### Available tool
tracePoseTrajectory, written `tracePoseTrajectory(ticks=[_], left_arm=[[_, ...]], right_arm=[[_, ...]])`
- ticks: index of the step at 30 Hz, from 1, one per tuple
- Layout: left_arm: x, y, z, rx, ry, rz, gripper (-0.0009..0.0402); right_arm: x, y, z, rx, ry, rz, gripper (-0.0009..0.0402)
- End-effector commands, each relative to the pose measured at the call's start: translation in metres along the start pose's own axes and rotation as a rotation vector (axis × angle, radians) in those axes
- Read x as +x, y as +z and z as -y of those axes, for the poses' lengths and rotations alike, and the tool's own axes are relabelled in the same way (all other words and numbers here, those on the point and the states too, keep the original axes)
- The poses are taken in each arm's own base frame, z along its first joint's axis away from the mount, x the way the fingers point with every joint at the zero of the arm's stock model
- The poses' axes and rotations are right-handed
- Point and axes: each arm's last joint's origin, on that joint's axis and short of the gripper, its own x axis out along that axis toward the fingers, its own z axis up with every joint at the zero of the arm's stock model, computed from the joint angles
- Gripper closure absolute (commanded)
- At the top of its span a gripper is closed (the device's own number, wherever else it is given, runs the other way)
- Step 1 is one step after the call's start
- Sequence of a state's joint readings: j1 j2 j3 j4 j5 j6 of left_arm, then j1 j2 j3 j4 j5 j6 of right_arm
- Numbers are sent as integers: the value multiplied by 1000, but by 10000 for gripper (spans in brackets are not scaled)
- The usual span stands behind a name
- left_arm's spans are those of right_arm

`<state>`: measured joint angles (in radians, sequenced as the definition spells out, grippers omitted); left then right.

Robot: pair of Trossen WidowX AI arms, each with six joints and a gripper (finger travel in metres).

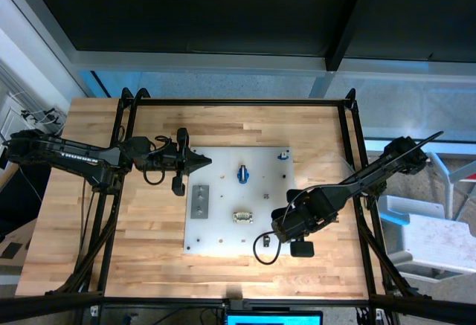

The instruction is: Pick the 16mm bar from the taskboard and place it in the container

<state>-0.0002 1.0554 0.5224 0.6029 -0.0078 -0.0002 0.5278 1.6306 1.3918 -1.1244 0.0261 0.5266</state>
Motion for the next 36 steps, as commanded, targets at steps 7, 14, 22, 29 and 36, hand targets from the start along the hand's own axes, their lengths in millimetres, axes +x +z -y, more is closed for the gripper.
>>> tracePoseTrajectory(ticks=[7,14,22,29,36], left_arm=[[0,0,0,0,0,0,393],[0,0,0,0,0,0,393],[0,0,0,0,0,0,393],[0,0,0,0,0,0,393],[0,0,0,0,0,0,393]], right_arm=[[5,0,-16,4,-4,-24,393],[6,-2,-20,18,-12,-24,393],[10,-2,-21,9,-40,-23,354],[12,-2,-22,6,-44,-26,246],[15,-3,-22,3,-46,-31,159]])
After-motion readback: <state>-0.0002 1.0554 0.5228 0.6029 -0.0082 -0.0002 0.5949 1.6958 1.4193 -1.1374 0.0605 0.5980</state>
